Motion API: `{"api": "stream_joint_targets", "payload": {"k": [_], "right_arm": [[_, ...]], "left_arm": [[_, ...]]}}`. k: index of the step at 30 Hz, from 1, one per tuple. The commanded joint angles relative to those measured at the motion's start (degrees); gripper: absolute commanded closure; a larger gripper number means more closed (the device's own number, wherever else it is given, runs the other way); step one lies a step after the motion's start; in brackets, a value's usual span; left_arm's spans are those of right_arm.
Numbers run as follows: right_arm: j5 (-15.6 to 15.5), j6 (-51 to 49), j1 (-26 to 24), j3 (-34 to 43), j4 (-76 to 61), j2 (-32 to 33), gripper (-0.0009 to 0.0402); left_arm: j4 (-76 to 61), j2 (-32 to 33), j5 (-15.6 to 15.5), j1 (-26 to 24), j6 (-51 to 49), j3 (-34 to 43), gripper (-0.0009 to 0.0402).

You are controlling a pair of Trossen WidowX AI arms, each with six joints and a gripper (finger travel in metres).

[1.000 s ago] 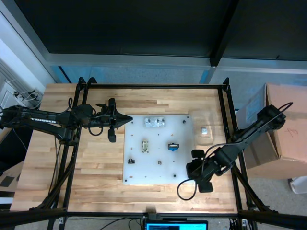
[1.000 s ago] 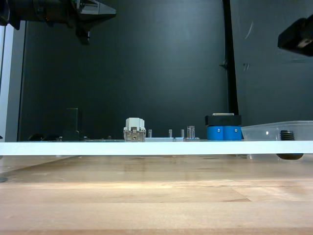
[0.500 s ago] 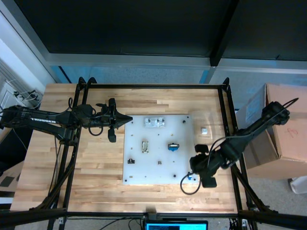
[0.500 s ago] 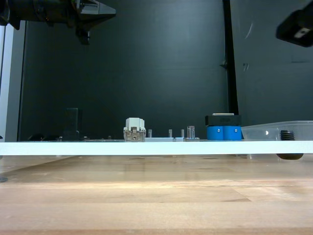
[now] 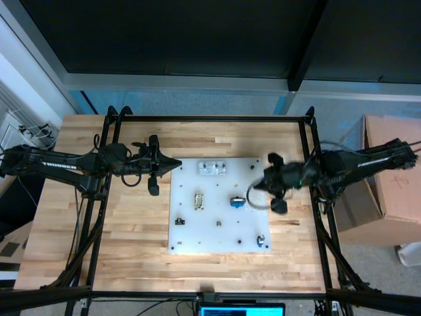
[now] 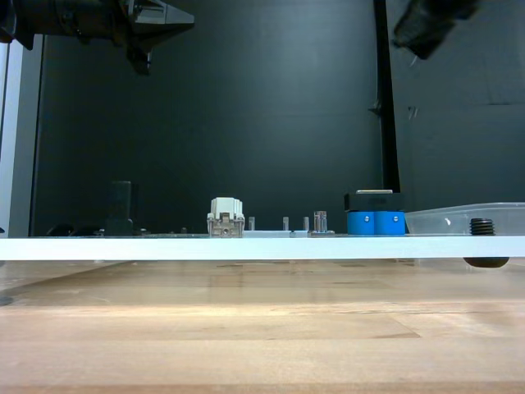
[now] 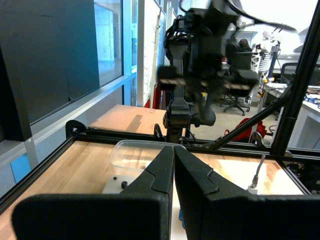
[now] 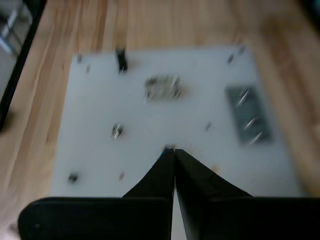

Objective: Pick the RJ45 connector and install on the taskboard

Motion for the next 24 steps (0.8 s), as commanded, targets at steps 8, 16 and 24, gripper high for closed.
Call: {"api": "stream_joint_targets", "payload": {"k": [8,16,24], "right_arm": [[-13.4,-7.7,-14.1,-2.9,20.7,-3.0,0.0394],[-17.3,-7.3,-19.2,-11.6,38.2,-4.9,0.0394],[-17.3,-4.9,-19.3,-19.7,52.9,-5.5,0.0394]], "left_arm": [[0.0,0.0,0.0,0.0,0.0,0.0,0.0393],[0.0,0.0,0.0,0.0,0.0,0.0,0.0393],[0.0,0.0,0.0,0.0,0.0,0.0,0.0393]]}}
